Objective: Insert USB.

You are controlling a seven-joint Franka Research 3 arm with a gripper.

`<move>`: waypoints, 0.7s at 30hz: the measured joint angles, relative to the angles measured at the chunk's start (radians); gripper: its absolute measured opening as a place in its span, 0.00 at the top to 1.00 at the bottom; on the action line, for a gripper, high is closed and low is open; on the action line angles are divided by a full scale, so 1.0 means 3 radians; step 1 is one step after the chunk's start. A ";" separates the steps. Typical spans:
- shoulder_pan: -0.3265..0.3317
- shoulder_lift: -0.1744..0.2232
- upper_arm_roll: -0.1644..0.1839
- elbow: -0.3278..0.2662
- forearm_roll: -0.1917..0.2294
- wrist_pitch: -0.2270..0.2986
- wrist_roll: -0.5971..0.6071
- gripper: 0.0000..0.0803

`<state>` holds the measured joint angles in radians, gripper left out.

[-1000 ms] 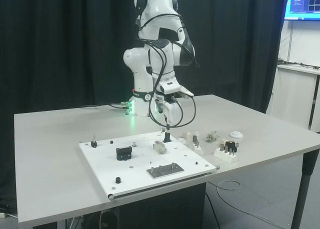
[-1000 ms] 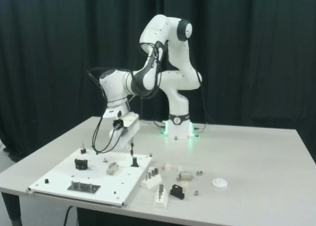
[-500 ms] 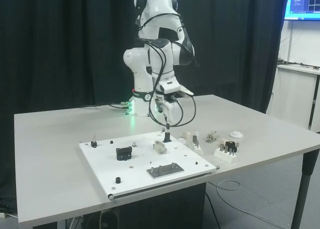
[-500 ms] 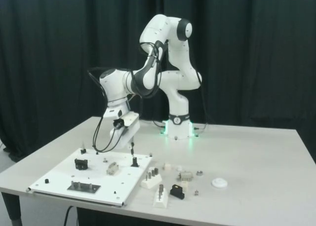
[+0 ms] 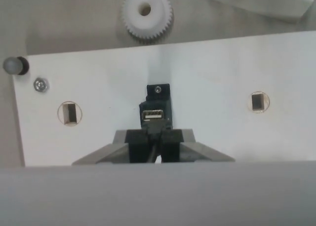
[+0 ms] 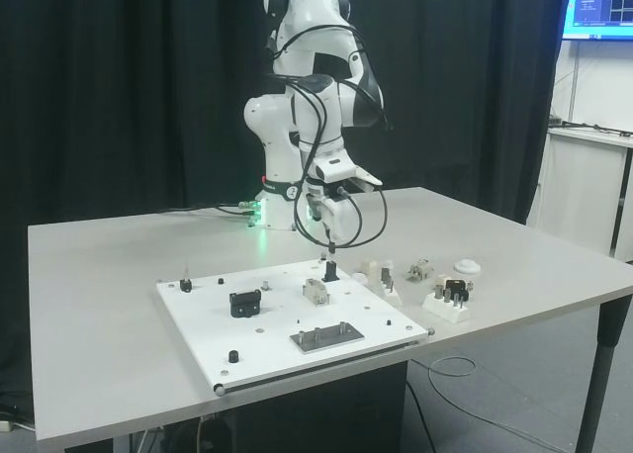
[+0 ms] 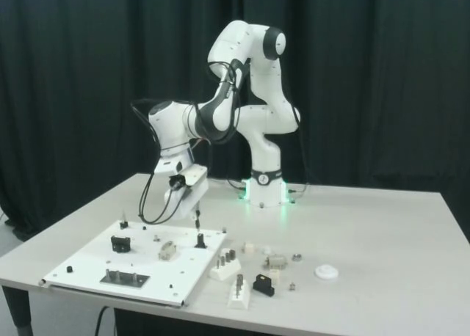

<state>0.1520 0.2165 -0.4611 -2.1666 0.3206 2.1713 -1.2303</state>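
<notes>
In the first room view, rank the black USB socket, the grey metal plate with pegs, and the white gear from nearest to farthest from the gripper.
1. USB socket, directly below the gripper.
2. Grey metal plate, near the board's front edge.
3. White gear, off the board on the table.

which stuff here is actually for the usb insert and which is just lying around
For the job:
- gripper, shut on the USB plug
- black USB socket on the white board

Lying about:
- white gear
- black block
- grey plate with pegs
- white peg holders
</notes>
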 joint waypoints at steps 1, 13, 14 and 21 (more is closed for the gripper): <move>0.0000 -0.0003 -0.0001 -0.0004 0.0000 0.0002 -0.0003 0.94; 0.0002 -0.0009 -0.0009 -0.0030 0.0000 0.0045 -0.0013 0.94; 0.0002 -0.0009 -0.0009 -0.0033 0.0000 0.0052 -0.0013 0.94; 0.0008 -0.0009 -0.0009 -0.0055 0.0000 0.0082 -0.0013 0.94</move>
<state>0.1545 0.2139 -0.4638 -2.1829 0.3206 2.1960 -1.2342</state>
